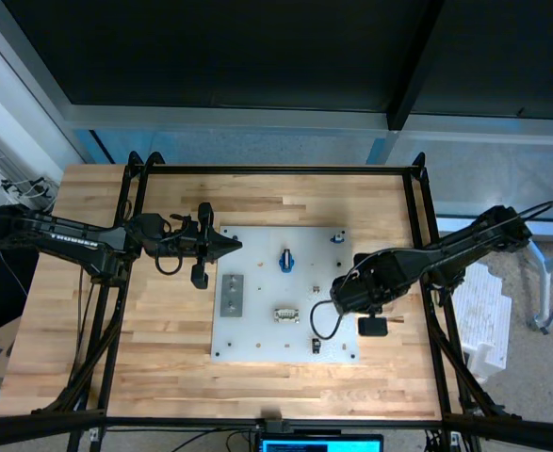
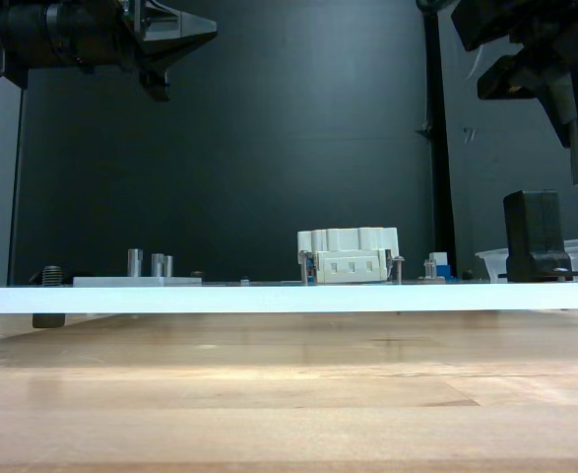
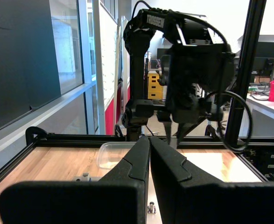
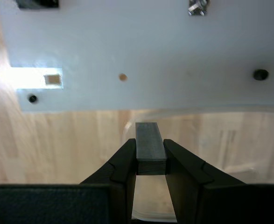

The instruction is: Pick the 16mm bar and install on taskboard

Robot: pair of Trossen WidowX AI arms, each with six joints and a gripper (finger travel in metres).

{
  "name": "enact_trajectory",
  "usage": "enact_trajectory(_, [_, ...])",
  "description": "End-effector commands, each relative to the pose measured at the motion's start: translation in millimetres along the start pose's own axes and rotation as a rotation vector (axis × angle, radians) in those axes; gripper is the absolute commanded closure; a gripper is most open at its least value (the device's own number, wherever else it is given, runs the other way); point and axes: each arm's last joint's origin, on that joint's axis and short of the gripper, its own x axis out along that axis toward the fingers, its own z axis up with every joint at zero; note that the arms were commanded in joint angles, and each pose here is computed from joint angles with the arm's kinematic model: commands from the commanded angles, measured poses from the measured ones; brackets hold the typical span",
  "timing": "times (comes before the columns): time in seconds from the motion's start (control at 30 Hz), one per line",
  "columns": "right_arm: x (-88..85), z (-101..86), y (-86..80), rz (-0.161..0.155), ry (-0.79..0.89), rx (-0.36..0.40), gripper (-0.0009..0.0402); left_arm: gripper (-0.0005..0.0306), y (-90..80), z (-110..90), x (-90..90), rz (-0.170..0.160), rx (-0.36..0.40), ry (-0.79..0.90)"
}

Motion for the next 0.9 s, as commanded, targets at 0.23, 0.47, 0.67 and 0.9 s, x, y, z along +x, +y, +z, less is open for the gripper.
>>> enact_trajectory(0.23, [10.2,8.2,29.7,0.008,-0.008,-0.011,0.0391,0.03,0.1,0,0.1,0.0,0.0,0.0])
enact_trajectory(0.47, [19.1,12.1,47.2,0.066,-0.02,-0.011,0.0391,0.03,0.1,0,0.1,0.0,0.0,0.0])
enact_trajectory(0.67, [28.7,14.9,54.3,0.059,-0.001,-0.002,0.0391,0.03,0.1,0,0.1,0.0,0.0,0.0])
enact_trajectory(0.9, [37.5,17.3,62.0,0.055,0.006,0.0,0.0391,0.03,0.1,0,0.1,0.0,0.0,0.0])
